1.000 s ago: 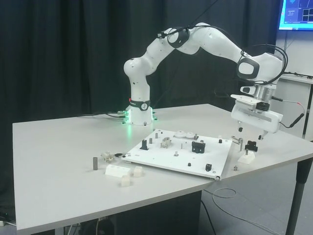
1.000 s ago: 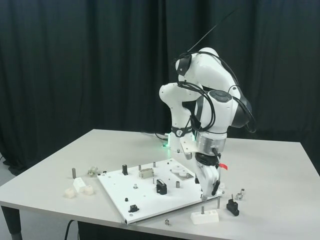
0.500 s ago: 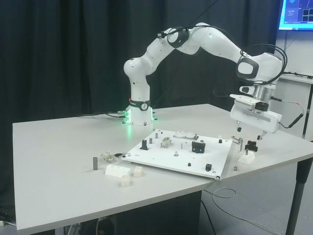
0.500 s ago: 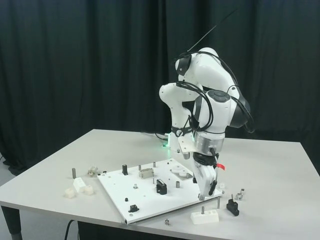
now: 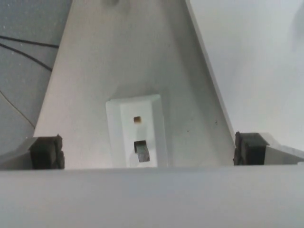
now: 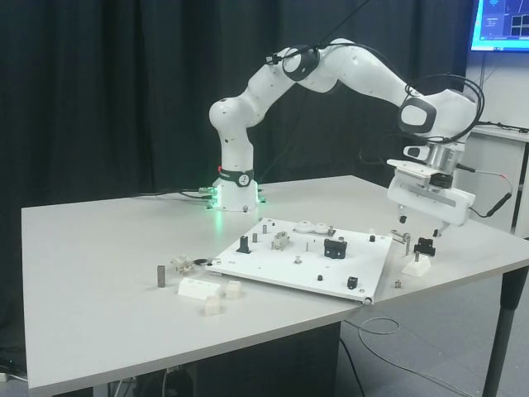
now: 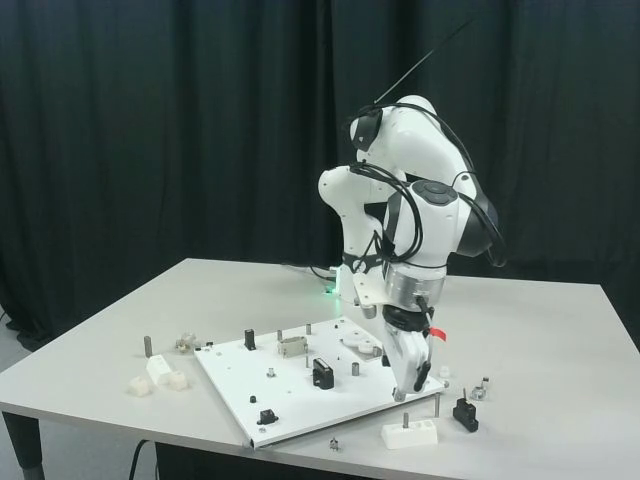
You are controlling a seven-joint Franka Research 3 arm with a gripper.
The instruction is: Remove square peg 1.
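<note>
Directly under the wrist camera, a white peg holder block (image 5: 136, 137) lies on the grey worktop (image 5: 95, 57), with a small dark square peg (image 5: 141, 150) standing in one socket beside an empty square hole (image 5: 137, 119). Above it hangs the hand (image 5: 147, 151), released, its pads (image 5: 46, 152) spread wide on either side and gripping nothing. Farther off sits the white assembly board (image 6: 302, 260). Descending off-centre could let one finger strike the block and shove it, since the block looks unfastened.
</note>
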